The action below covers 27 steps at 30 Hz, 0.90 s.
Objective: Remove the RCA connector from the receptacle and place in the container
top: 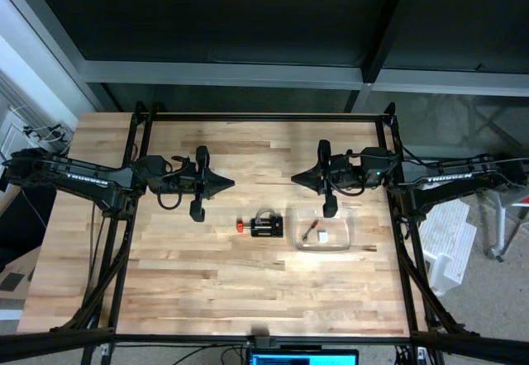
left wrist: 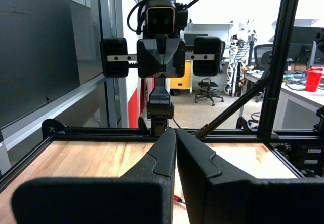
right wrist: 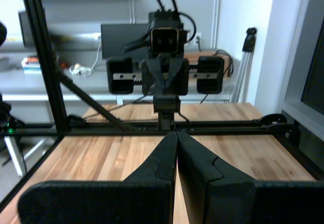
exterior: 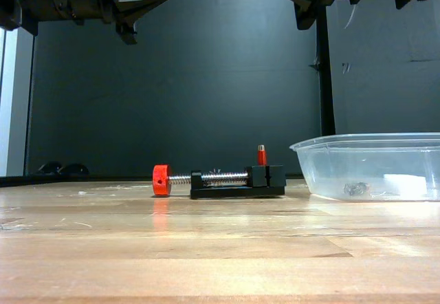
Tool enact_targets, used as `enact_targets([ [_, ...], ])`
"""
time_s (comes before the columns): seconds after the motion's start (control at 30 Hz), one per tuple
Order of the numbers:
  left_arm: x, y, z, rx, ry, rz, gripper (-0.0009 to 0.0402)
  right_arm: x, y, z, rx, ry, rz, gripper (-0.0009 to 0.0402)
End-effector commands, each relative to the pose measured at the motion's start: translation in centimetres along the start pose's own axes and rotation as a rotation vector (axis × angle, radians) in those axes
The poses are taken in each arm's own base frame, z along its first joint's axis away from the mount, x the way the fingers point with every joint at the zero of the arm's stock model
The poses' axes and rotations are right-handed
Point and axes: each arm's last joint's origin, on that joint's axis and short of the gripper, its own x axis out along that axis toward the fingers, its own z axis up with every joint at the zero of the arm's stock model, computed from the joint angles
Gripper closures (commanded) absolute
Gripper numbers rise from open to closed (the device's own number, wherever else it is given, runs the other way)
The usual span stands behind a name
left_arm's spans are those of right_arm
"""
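Observation:
The receptacle [top: 266,227] is a small black block with a red-orange end cap [exterior: 161,179] and lies flat near the table's middle. A short red post [exterior: 261,155] stands on its right end. Just right of it sits the container [top: 342,243], a clear shallow tray. The RCA connector [top: 309,230], a thin dark plug with a bit of red, lies inside it beside a small white cube [top: 323,237]. My left gripper [top: 231,183] hovers shut, high above the table, behind and left of the block. My right gripper [top: 294,180] is also shut and faces it from behind the tray.
A black frame [top: 264,117] runs around the wooden table. The two arms point at each other with a gap between their tips. Bare wood [top: 207,291] stretches in front of the block and tray.

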Motion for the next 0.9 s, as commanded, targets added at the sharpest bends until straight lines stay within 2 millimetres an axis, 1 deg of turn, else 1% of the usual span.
enact_targets([
  [0.03,0.0,0.0,0.0,0.0,0.0,0.0,0.0393,-0.1,-0.1,-0.5,-0.006,-0.006,-0.036,0.0393],
  [0.27,0.0,0.0,0.0,0.0,0.0,0.0,0.0393,-0.2,-0.1,-1.0,-0.001,-0.009,-0.041,0.0393],
  [0.5,0.0,0.0,0.0,0.0,0.0,0.0,0.0393,-0.4,-0.1,-1.9,0.014,-0.019,-0.021,0.0393],
  [0.9,0.0,0.0,0.0,0.0,0.0,0.0,0.0393,-0.4,-0.1,-1.9,0.016,-0.021,-0.021,0.0393],
])
